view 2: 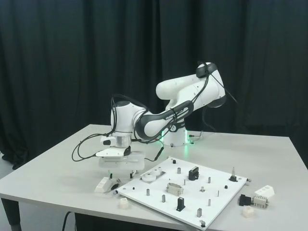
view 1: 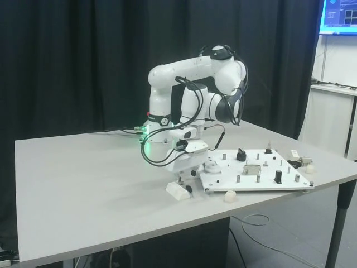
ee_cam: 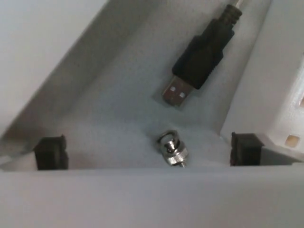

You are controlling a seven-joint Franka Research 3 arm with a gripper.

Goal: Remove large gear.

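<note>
Black curtains frame a grey table point(view 1: 83, 173) where the gripper point(view 2: 120, 174), jaws apart and empty, hovers beside the white board point(view 2: 211, 204); its large gear point(view 2: 153, 175) (still seated) demands a centred, vertical approach.

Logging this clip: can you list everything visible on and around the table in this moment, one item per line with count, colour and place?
Table: one, grey, under everything.
Assembly board: one, white, on the table in front of the arm, set with small pegs and black parts.
Large gear: one, white, on the board's corner nearest the gripper.
USB plug: one, black with metal tip, lying on the table under the wrist.
Knurled screw: one, metal, on the table near the plug.
Small block: one, white, on the table beside the board, below the gripper.
Small round part: one, white, by the board's front edge.
Curtain: black, behind the table.
Arm: one, white, bolted on the table.
Gripper: one, black fingertips, low over the table.
</note>
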